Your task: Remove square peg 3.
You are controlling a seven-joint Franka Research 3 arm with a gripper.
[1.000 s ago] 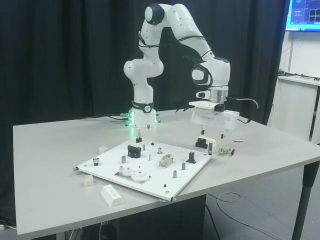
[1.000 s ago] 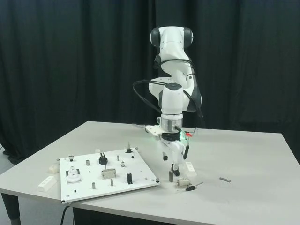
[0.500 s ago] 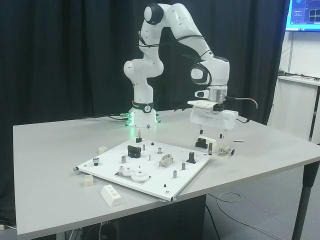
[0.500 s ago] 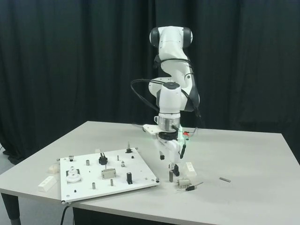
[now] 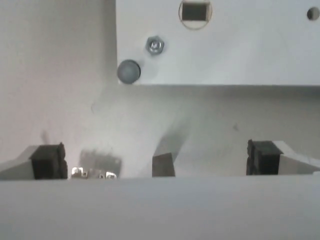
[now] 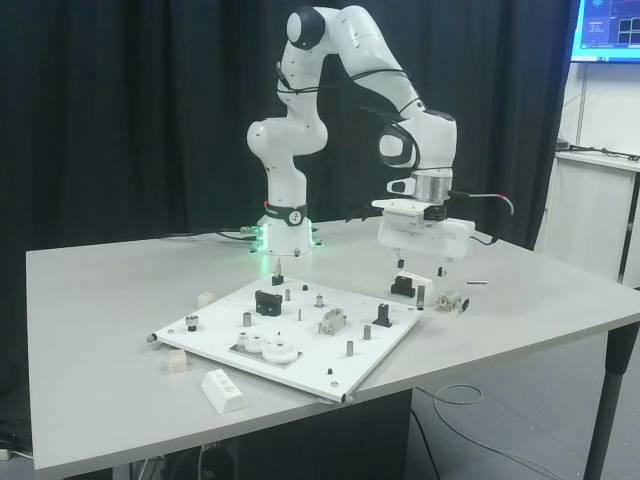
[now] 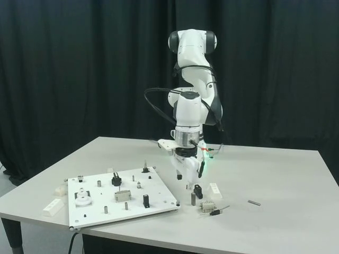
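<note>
Rose higher above the grey table [image 6: 90,300] and drifted toward the white board [image 6: 300,355]: gripper [image 6: 421,262] lifted clear of the small black block [image 7: 198,191] and upright peg [image 7: 193,198] near the board's corner, fingers spread, empty.

Board [image 5: 240,45] cut off by wrist-view edge

This is a robot lab: a white arm [image 6: 345,60] is bolted on a grey table [image 6: 90,300], black curtains [image 7: 79,69] hang behind, and a screen [image 6: 607,30] is on the wall.
</note>
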